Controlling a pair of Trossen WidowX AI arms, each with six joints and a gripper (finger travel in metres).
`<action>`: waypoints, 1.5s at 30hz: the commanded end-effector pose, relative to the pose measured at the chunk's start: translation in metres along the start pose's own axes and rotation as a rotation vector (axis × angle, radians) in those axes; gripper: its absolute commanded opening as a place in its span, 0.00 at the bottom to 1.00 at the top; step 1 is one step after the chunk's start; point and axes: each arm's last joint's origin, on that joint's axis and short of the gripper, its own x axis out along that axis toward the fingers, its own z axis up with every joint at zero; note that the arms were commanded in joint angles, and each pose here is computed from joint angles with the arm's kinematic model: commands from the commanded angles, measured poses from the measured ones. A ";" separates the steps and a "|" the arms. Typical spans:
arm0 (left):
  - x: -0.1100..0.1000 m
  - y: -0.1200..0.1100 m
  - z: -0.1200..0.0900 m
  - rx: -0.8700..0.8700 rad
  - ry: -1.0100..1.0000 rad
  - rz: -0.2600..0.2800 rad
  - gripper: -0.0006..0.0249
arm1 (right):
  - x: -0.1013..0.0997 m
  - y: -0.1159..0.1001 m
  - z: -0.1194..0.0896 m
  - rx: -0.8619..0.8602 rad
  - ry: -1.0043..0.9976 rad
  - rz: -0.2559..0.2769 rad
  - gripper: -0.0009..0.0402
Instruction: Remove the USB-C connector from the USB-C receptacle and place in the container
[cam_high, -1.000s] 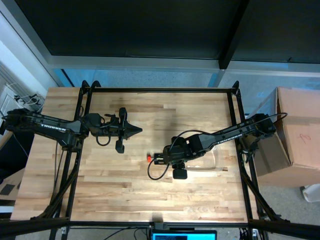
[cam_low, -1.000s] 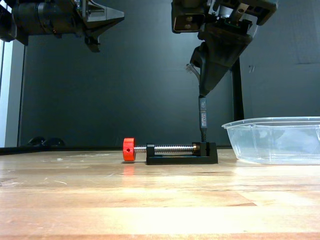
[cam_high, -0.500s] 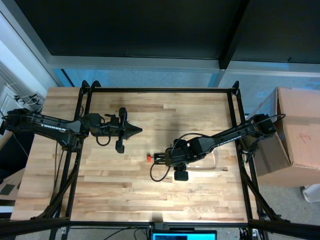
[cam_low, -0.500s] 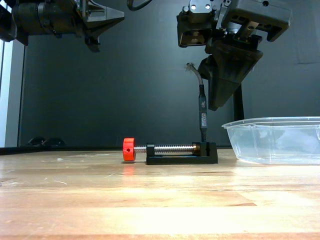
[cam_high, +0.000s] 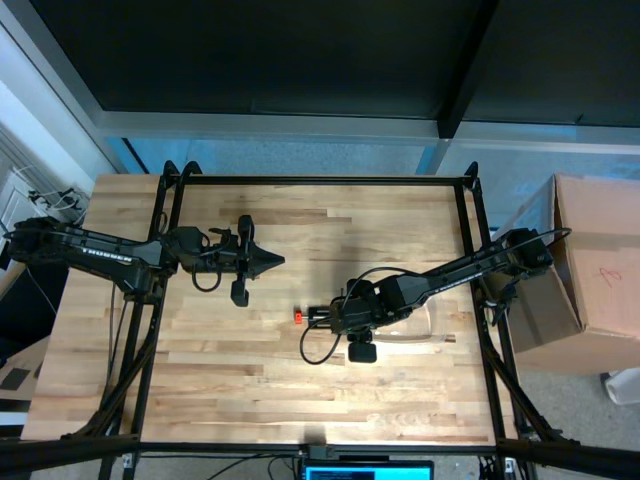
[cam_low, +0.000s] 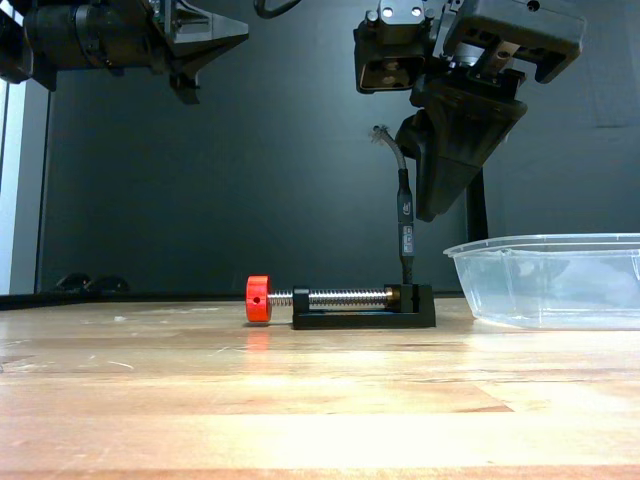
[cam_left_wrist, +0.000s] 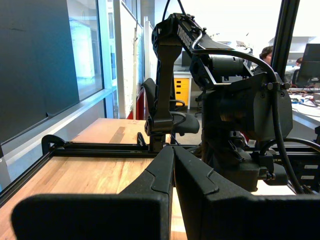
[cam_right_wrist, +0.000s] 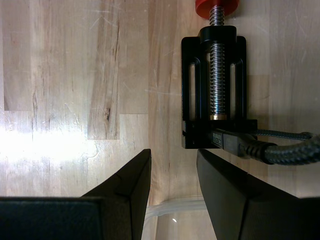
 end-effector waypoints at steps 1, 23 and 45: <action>0.000 0.000 0.000 0.000 -0.001 0.000 0.02 | 0.000 0.000 0.000 0.000 0.000 0.000 0.33; 0.000 0.000 0.000 0.000 -0.001 0.000 0.02 | -0.052 -0.009 -0.013 0.011 -0.015 0.000 0.33; 0.000 0.000 0.000 0.000 -0.001 0.000 0.03 | -0.074 -0.017 -0.021 0.005 -0.018 -0.028 0.33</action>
